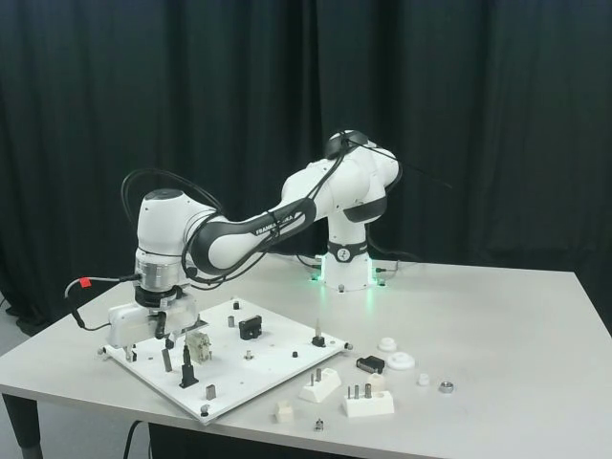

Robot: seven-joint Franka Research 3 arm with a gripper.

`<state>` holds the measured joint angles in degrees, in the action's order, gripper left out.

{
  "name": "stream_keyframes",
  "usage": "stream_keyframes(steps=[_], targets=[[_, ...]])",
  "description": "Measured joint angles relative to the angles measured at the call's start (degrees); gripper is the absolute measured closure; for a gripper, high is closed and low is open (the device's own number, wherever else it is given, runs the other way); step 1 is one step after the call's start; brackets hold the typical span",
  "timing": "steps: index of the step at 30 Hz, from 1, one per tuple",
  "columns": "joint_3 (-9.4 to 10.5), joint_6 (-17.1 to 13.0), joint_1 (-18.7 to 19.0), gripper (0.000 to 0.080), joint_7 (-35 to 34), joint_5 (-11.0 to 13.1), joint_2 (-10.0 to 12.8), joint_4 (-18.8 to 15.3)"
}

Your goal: Insert square peg 3.

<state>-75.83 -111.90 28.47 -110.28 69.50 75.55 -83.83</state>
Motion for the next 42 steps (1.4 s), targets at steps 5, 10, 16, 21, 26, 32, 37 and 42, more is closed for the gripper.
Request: stream_keyframes(steps=[5, 10, 16, 21, 26, 32, 37, 42], targets=[[0.52, -0.6, 0.0, 0.0003, -0.2, 0.3, 0.0, 0.3], [1.23, -1.4, -0.1, 0.0003, -1.1, 0.3, 0.0, 0.6], [1.49, -1.5, -0.1, 0.0003, -1.5, 0.3, 0.0, 0.7], [1.39, -1.5, -0.2, 0.0003, -1.6, 0.2, 0.0, 0.7], [0.82, -1.0, -0.2, 0.0003, -1.6, -0.3, -0.1, 0.7], [-0.45, 0.3, -0.2, 0.0003, -1.6, -0.5, -0.1, 0.7], [-1.1, 1.3, -0.3, 0.0003, -1.6, -0.6, -0.1, 0.7], [-1.14, 1.3, -0.4, 0.0003, -1.5, -0.6, 0.0, 0.7]])
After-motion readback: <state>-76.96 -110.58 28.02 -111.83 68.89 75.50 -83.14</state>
